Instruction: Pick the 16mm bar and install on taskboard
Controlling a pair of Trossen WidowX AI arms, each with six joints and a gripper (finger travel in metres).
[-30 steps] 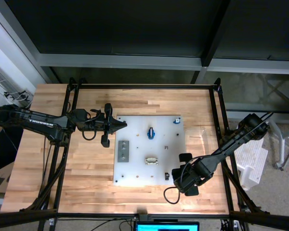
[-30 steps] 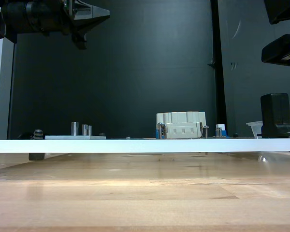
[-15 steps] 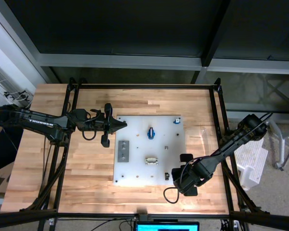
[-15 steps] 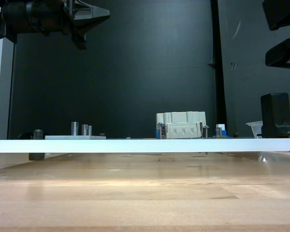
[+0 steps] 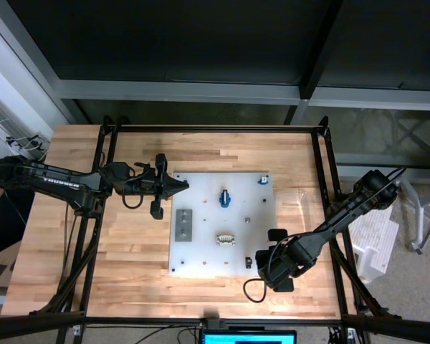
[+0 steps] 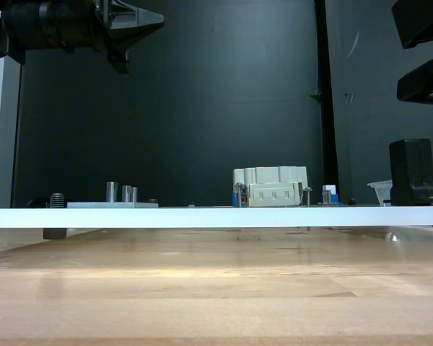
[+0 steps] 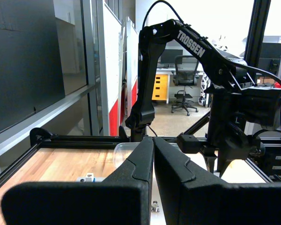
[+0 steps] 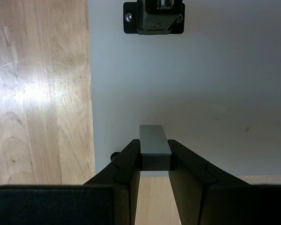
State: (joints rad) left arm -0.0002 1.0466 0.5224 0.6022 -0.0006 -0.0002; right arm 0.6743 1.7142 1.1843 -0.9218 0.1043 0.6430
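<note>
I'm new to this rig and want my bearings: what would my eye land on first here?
First, the grey 16mm bar, pinched in the right gripper and held above the near right corner of the white taskboard, clear of any seat. Opposite it, the left gripper hangs shut and empty, high over the board's far left edge.

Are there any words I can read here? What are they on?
"TROSSEN": on the right arm, left wrist view.
Lettering on the left arm: too small to read.
Nothing else readable.
The right end effector holds the 16mm bar over the near-right corner of the taskboard; the left end effector, shut, hovers by its far-left corner.
</note>
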